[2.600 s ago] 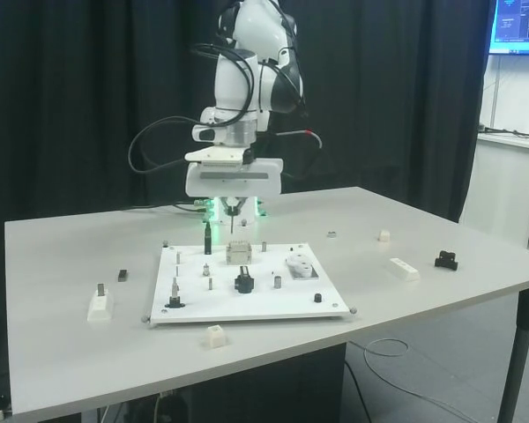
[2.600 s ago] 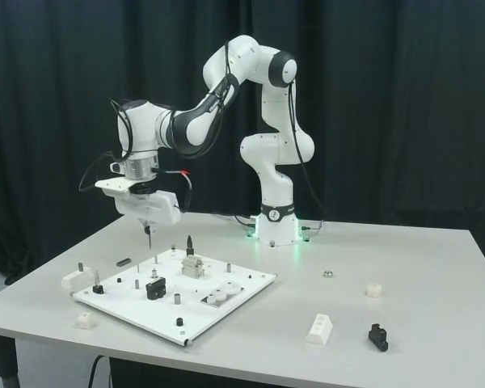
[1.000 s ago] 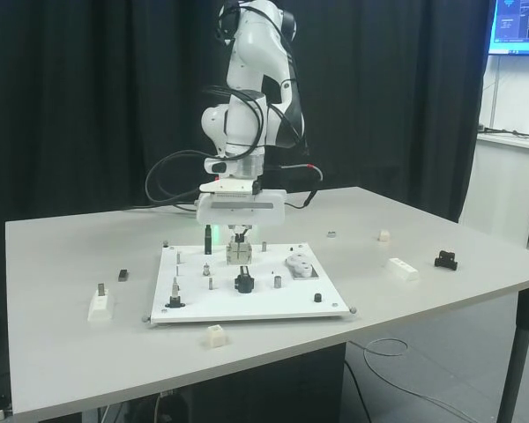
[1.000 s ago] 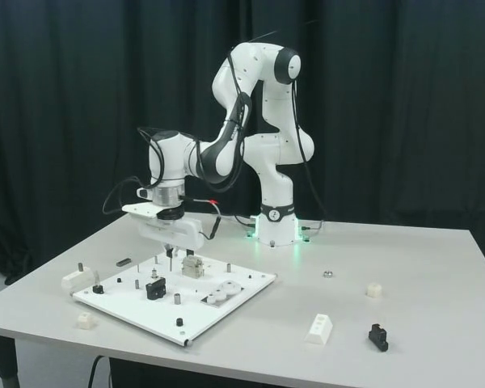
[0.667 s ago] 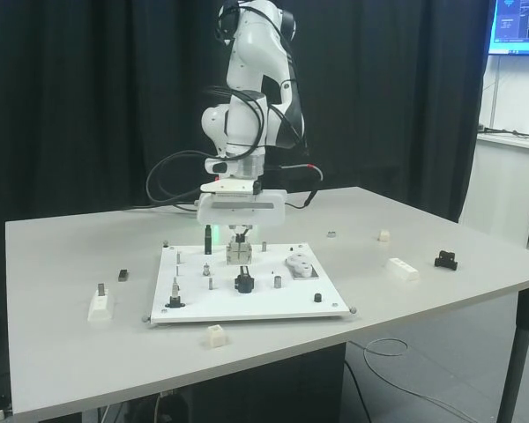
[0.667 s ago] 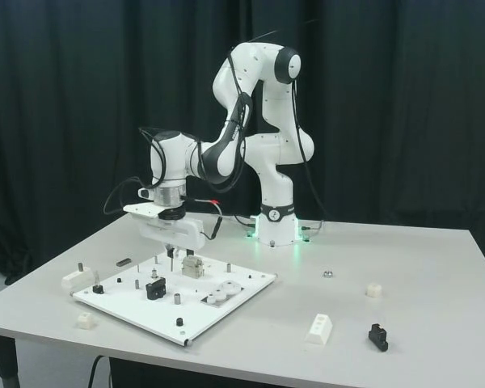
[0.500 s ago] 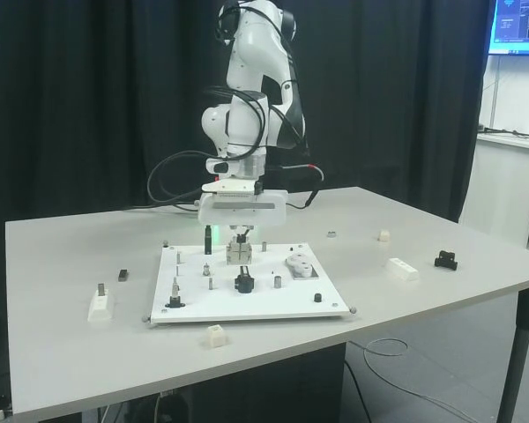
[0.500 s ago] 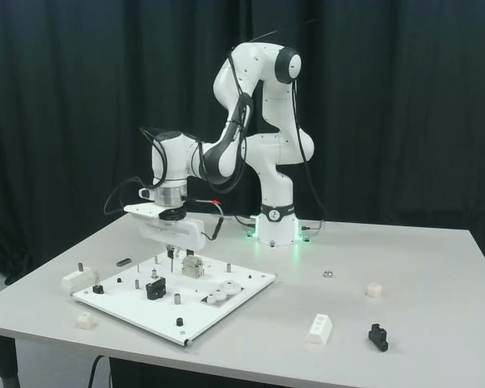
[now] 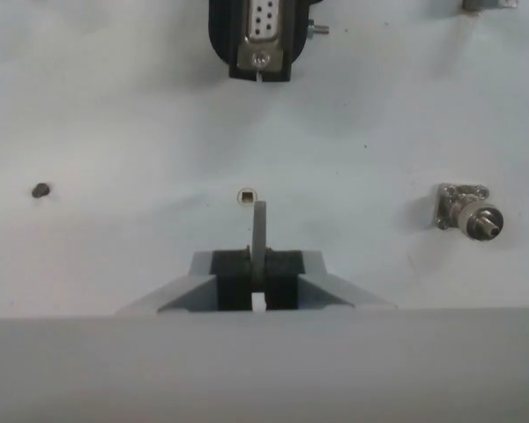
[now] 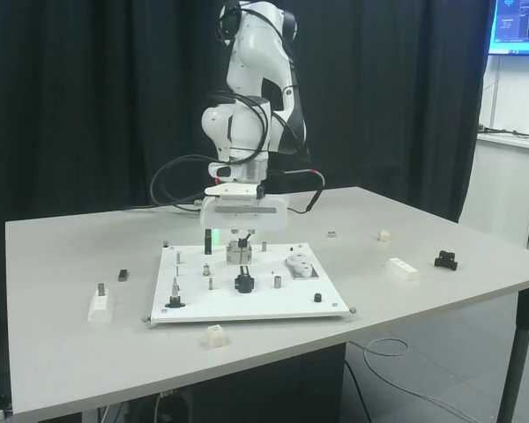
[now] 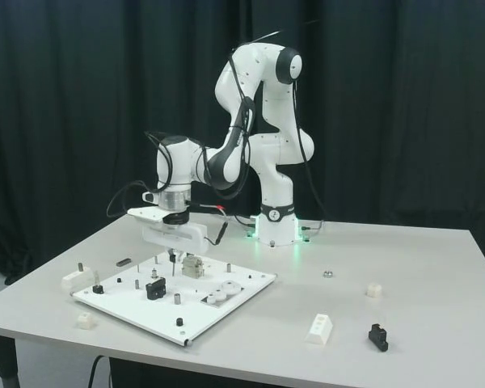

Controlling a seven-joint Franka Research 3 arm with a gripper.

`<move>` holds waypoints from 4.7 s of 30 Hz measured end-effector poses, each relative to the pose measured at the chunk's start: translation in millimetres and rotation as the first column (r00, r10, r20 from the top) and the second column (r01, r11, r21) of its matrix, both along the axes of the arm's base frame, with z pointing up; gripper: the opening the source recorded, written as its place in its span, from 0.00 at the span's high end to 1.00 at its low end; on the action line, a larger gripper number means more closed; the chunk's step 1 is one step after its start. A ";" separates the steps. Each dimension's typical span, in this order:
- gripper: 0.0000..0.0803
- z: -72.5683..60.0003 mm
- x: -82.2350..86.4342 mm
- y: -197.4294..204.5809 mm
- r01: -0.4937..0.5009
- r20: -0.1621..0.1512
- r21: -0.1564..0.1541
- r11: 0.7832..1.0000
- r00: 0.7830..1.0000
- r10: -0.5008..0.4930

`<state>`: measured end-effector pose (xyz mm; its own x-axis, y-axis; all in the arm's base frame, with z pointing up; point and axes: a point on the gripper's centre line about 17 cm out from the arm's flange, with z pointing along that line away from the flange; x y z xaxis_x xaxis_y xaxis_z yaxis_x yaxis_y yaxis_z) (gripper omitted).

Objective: Insert square peg 1.

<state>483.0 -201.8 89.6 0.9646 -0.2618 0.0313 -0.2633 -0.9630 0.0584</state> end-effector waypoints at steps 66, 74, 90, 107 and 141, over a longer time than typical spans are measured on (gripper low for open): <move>0.97 -27.4 0.5 9.8 -0.023 0.008 -0.035 0.999 1.000 0.023; 0.97 -27.3 0.3 8.7 -0.019 0.008 -0.035 0.999 1.000 0.020; 0.97 -26.4 0.2 3.0 -0.008 0.015 -0.037 0.999 1.000 0.008; 0.97 -27.1 1.9 7.1 0.000 0.021 -0.029 1.000 1.000 0.001; 0.97 -23.7 2.5 2.9 0.009 0.028 -0.028 1.000 1.000 -0.008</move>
